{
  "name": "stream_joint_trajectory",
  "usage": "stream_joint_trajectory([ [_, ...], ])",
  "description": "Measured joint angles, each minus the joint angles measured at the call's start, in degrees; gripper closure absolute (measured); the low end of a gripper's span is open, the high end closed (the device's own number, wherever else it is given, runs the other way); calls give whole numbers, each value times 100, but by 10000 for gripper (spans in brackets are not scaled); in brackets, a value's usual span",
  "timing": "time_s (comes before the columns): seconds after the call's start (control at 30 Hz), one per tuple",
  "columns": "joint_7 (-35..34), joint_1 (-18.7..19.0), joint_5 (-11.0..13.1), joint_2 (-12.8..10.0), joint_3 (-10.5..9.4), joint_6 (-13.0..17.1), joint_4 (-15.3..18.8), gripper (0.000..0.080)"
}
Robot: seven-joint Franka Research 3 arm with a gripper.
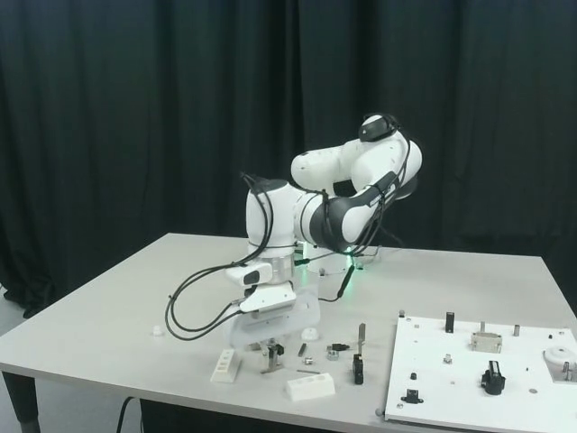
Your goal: Place round peg 4.
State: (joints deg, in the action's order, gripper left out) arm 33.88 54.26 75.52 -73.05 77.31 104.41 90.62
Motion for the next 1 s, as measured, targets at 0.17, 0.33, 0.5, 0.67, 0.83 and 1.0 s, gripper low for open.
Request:
stream_joint_trajectory([
  [0.17, 79, -11, 148, -16, -76, 95, 84, 657],
  [0.33, 153, -34, 252, -16, -145, 117, 116, 657],
  [0.5, 231, -48, 304, -16, -199, 117, 156, 657],
  [0.67, 316, -48, 355, -16, -251, 123, 217, 657],
  [0.83, 392, -48, 393, -16, -302, 157, 267, 657],
  [1.0, 427, -46, 397, -16, -319, 160, 294, 657],
])
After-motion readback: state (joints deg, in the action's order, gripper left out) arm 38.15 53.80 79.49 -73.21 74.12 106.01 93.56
